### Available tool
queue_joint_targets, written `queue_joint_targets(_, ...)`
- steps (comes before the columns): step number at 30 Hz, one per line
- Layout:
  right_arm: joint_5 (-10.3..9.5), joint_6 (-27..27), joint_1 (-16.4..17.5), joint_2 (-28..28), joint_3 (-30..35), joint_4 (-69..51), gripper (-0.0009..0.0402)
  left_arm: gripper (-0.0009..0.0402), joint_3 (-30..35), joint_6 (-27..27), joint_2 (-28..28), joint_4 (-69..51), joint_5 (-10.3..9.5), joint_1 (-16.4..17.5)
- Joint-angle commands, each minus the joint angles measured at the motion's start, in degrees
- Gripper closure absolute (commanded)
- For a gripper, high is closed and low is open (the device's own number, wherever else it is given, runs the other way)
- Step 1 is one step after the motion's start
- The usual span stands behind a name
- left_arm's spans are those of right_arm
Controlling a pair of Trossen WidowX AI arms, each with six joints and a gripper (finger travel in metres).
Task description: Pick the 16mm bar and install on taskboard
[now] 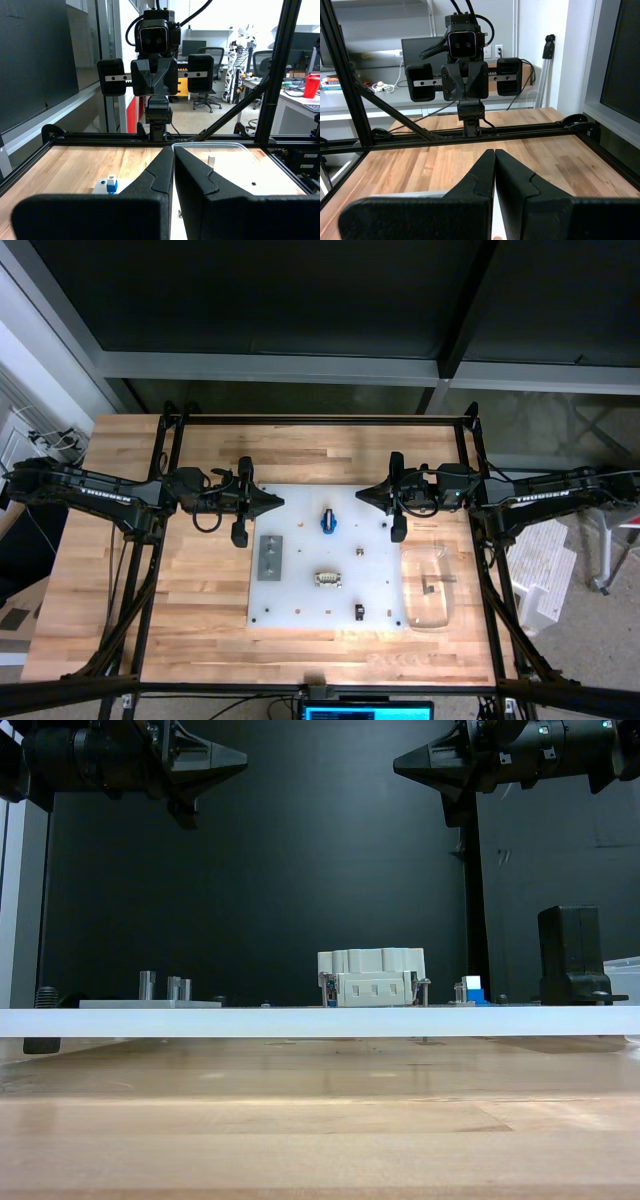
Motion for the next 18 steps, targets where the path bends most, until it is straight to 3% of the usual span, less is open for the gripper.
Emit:
queue_joint_targets(1,0.0,0.02,0.0,0.02,0.02,0.0,0.0393,0.0393,0.0,0.0,0.0,0.0,0.0,0.0)
queue_joint_targets(18,0.04,-0.02,-0.02,0.02,0.02,1.79,0.0393,0.0393,0.0,0.0,0.0,0.02,0.0,0.0)
